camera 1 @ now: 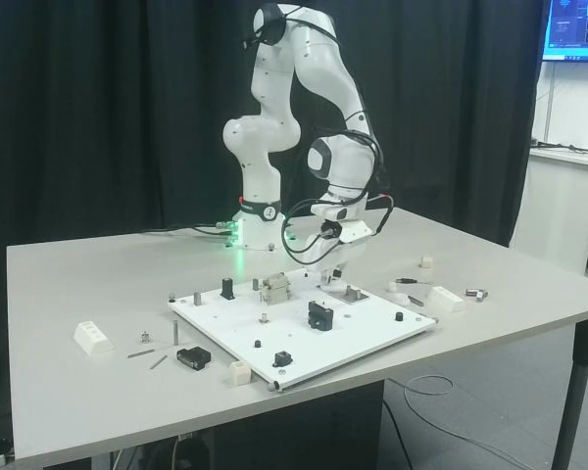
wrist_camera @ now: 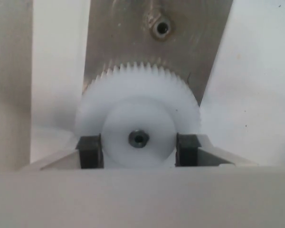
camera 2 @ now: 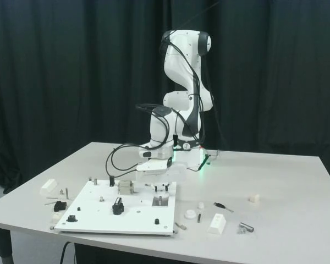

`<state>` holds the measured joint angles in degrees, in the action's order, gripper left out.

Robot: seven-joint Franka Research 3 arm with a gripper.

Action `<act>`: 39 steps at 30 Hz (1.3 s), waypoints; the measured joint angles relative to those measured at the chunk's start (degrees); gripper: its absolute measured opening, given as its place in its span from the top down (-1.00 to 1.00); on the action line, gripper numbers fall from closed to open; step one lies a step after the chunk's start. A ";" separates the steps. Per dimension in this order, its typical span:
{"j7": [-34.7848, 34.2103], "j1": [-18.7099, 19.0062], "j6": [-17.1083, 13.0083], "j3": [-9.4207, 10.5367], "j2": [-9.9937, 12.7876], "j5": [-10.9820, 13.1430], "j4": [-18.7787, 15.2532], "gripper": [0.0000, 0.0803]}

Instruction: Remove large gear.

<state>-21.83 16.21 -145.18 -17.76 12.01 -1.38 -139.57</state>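
Arm: the white Franka arm [camera 1: 274,117] stood bolted on the grey table [camera 1: 69,284], bent down over the far edge of the white assembly board [camera 1: 353,338].
Gripper: the gripper [wrist_camera: 138,151] was lowered onto the board, its black fingertips [wrist_camera: 90,152] closed against both sides of the raised hub of the large gear.
Large gear: the white large gear [wrist_camera: 137,102] sat flat between the fingers, over a grey metal plate [wrist_camera: 133,38]; a dark bore showed at its centre.
Plate: a screw hole [wrist_camera: 161,28] lay beyond the gear's toothed rim.
Board: black fixtures [camera 1: 319,316] stood on it.
Table: small loose white parts [camera 2: 217,224] lay beside the board.
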 joint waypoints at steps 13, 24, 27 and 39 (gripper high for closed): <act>-0.07 0.00 0.01 -0.05 -0.06 0.35 -0.01 0.18; -0.16 0.00 0.78 -0.14 -0.89 0.36 -0.01 0.18; -0.16 0.00 1.05 -0.18 -1.16 0.36 -0.01 0.18; 0.06 0.00 1.75 -0.25 -1.47 0.27 0.19 0.18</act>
<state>-21.77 16.20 -143.43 -18.01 10.53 -1.12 -139.38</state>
